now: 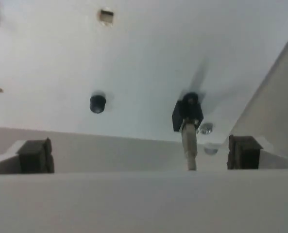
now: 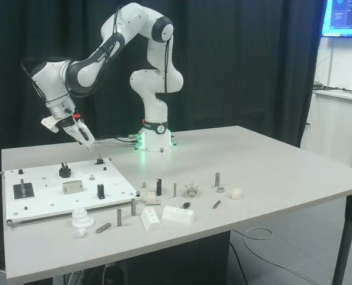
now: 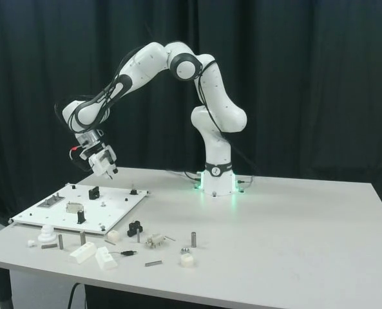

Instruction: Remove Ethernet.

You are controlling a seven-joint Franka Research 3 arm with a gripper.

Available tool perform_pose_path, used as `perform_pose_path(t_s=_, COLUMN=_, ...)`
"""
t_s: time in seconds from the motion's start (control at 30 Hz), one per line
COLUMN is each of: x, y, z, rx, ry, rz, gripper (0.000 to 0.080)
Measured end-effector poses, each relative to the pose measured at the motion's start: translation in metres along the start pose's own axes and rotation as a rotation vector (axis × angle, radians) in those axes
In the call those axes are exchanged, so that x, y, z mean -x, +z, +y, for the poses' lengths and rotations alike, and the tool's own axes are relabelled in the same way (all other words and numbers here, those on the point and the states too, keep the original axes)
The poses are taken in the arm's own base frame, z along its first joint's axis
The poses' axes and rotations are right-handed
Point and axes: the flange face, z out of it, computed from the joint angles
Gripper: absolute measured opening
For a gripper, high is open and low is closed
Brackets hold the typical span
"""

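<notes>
A small black socket block with a pale plug standing in it, the Ethernet connector (image 1: 187, 116), sits on the white board (image 2: 45, 199). In the room views it shows as a black piece (image 2: 63, 171) (image 3: 94, 192) near the board's far side. My gripper (image 2: 83, 138) (image 3: 107, 166) hangs tilted in the air above the board's far edge, apart from the connector. It is open and holds nothing. In the wrist view its two black fingertips (image 1: 35, 155) stand wide apart, and the gripper (image 1: 139, 154) has the connector beyond it, nearer one finger.
The board also carries a black knob (image 1: 97, 103), a metal box (image 2: 72, 186), a black upright block (image 2: 100, 190) and a peg (image 2: 22, 189). Loose parts lie on the grey table in front: a white gear (image 2: 81, 221), white blocks (image 2: 177, 214), several pins. The arm's base (image 2: 154, 133) stands behind.
</notes>
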Motion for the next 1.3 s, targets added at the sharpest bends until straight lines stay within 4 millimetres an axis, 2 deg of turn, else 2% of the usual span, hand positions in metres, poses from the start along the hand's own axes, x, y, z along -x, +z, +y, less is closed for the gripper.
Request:
perform_pose_path(t_s=0.3, x=-0.003, y=0.01, z=0.01, rx=0.036, ry=0.115, rz=-0.041, gripper=0.08)
perform_pose_path(t_s=0.67, x=-0.007, y=0.022, z=0.03, rx=0.044, ry=0.158, rz=-0.106, gripper=0.08)
perform_pose_path(t_s=1.3, x=-0.027, y=0.039, z=0.081, rx=-0.017, ry=0.087, rz=-0.188, gripper=0.08)
